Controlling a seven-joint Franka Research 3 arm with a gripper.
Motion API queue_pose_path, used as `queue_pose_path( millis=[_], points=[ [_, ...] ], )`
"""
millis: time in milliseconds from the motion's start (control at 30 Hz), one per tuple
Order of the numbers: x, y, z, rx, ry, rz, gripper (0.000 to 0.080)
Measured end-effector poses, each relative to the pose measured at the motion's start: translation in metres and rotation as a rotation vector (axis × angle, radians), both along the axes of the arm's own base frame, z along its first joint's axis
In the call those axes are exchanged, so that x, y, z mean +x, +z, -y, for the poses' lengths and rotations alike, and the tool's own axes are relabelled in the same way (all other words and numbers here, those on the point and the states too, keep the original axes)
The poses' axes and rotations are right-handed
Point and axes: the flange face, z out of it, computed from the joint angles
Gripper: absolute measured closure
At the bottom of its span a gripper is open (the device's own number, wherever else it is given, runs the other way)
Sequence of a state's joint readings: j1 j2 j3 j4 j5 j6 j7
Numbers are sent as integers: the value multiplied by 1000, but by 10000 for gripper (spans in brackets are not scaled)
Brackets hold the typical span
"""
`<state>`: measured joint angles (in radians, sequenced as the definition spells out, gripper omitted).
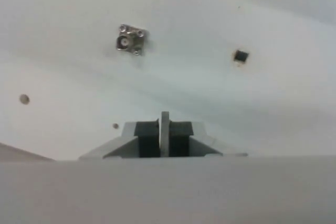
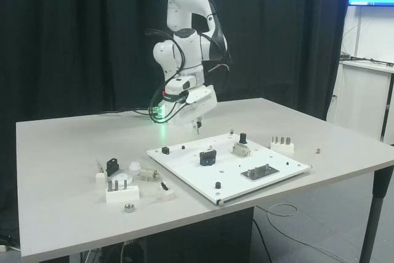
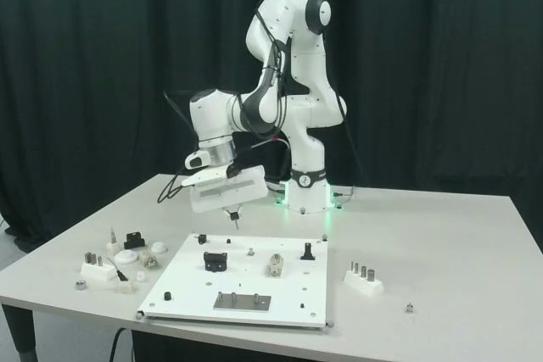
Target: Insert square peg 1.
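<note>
My claw (image 1: pixel 165 146) is clamped on square peg 1 (image 1: pixel 165 123). It is a thin, straight, pale grey sliver pinched between two flat black pads (image 1: pixel 147 139), and it points down past my fingertips. From the room it shows only as a short dark pin under my white, blocky hand, too small to make out its square section. It hangs in the air, clear of the white board (image 2: pixel 184 164), above the board's edge nearest my base.

The board is a flat, smooth, matt white plate lying on the grey desk (image 2: pixel 61 152). Below me I see a small square metal connector (image 1: pixel 130 39), shiny, with a round socket in its middle and screws at its corners. Well apart from it is a tiny black square (image 1: pixel 240 56); I cannot tell whether it is a hole or a part set in the surface. Two small round dots also mark the board.

Further along the board are a few black blocks and a grey metal plate (image 2: pixel 257 172) with short upright pins. Beside the board stands a white holder (image 2: pixel 282 144) carrying three grey pins. On the board's other side lie loose small parts (image 2: pixel 126 183), white and black, hard to identify, and a metal nut (image 2: pixel 129 207).

My own housing fills the bottom of the wrist view and hides my fingers' upper parts.
</note>
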<state>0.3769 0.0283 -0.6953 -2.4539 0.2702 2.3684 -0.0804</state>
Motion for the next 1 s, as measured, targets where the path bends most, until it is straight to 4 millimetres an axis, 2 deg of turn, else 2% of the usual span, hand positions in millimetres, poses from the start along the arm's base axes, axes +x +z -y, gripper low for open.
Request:
queue_pose_path(
  millis=[433,1000],
  points=[
    [-8,-5,-19,-18,-126,-58,767],
    [-22,-19,-25,-16,-123,-99,767]
  ],
)
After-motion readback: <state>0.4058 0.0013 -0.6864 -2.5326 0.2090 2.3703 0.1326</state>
